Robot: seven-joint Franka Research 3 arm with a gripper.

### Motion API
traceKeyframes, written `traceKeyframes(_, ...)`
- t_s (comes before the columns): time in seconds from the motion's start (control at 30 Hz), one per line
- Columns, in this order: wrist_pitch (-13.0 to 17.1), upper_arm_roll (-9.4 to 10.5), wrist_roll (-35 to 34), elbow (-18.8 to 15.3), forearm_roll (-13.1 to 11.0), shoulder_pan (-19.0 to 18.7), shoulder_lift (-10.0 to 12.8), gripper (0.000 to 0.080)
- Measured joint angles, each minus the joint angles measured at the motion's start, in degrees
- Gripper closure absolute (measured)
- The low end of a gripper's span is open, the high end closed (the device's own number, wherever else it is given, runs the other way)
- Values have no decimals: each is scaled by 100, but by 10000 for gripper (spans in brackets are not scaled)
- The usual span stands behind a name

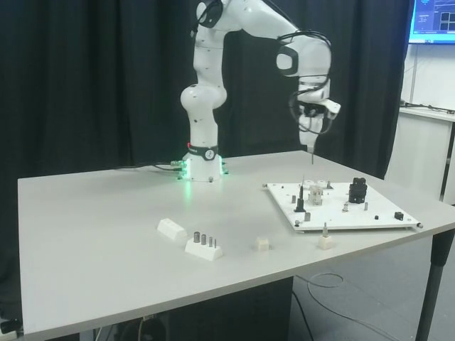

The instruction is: Insert square peg 1.

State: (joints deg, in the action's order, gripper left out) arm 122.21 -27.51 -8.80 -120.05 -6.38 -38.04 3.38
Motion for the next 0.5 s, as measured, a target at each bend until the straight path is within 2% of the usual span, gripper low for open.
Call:
traceKeyframes(0.27, -88, 229, 12, 0, 355, -281, 0, 775)
traceKeyframes(0.5, -113, 421, 311, -7, 455, -461, 22, 775)
